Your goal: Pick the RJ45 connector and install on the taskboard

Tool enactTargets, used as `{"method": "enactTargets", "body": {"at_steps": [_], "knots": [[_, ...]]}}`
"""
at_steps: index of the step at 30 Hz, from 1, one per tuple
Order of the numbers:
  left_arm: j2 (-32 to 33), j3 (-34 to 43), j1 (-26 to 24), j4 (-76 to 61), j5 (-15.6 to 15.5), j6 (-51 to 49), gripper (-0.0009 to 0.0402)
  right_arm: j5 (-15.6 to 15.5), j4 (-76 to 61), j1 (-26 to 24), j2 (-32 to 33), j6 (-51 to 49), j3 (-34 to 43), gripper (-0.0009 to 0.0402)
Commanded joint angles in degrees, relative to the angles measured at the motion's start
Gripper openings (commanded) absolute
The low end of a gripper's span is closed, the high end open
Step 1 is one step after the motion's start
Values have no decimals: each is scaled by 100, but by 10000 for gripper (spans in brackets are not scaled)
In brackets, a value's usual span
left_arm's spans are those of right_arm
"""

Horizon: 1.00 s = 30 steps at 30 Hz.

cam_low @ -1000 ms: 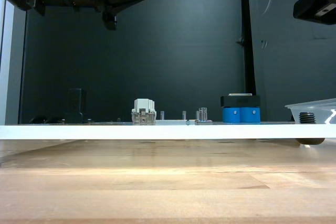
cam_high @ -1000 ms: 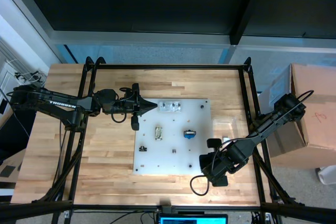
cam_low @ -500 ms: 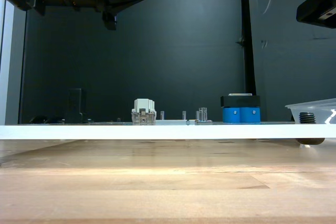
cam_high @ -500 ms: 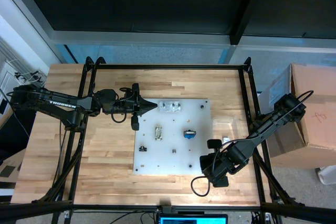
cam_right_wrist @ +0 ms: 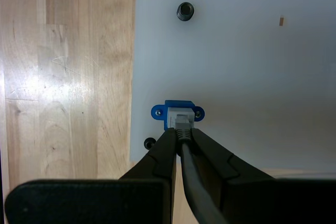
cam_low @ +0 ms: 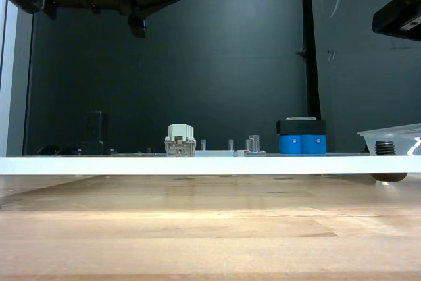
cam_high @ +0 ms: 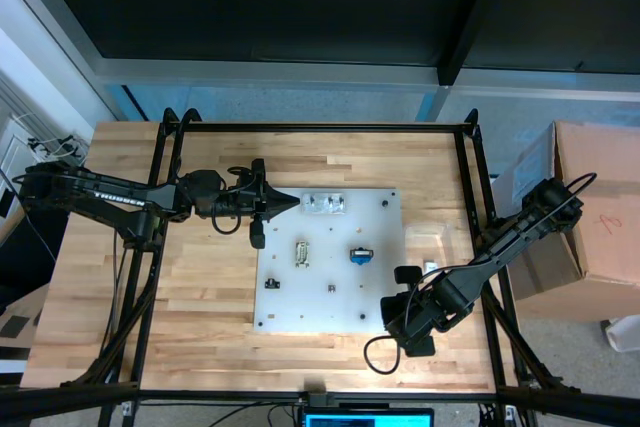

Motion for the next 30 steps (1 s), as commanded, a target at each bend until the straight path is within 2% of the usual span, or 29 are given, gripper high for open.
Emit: {"method": "enactTargets", "body": {"at_steps": [1, 6, 20, 27, 30], "knots": [[0, 0, 2, 2, 0, 0, 0, -4, 98, 2, 4, 0, -136, 0], [0, 0, 0, 2, 0, 0, 0, -122, 448, 7, 4, 33, -404, 0], [0, 0, 2, 2, 0, 0, 0, -114, 393, 9, -9, 44, -356, 3], [0, 0, 0, 2, 0, 0, 0, -92, 234, 7, -9, 44, -214, 43], [0, 0, 2, 2, 0, 0, 0, 35, 236, 9, -9, 46, -184, 61]]}}
